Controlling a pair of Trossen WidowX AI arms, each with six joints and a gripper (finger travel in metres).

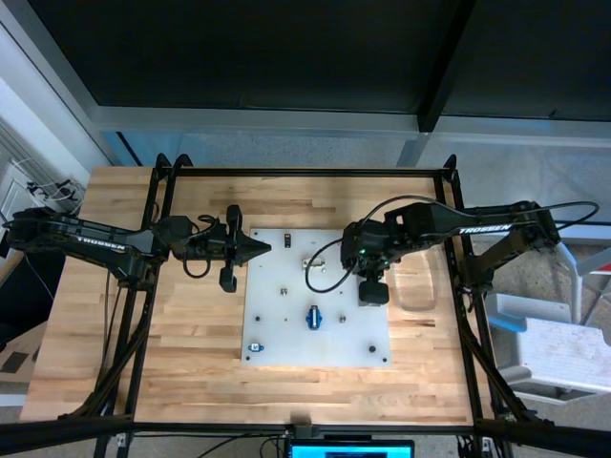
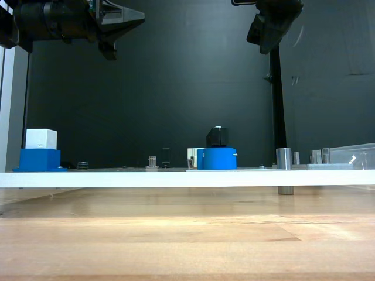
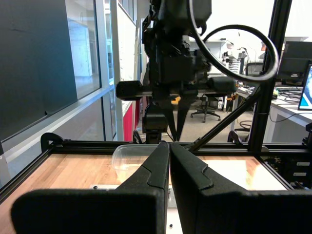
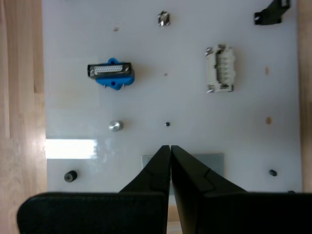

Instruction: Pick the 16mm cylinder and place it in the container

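High view, silvery 16mm cylinder (image 1: 341,320) near right gripper (image 4: 170,146), left gripper (image 1: 265,246) aloft

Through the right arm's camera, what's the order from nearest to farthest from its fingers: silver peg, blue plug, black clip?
Right gripper hangs over the white board, fingers shut; left gripper hovers shut above the board's left edge.
1. 16mm cylinder (the peg), beside the fingertips.
2. Blue plug, just past the cylinder.
3. Black clip, by the board's edge.

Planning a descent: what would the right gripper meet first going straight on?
Probably the white board by the grey block; depth unclear. Right gripper hangs shut above it, left gripper over its left edge.
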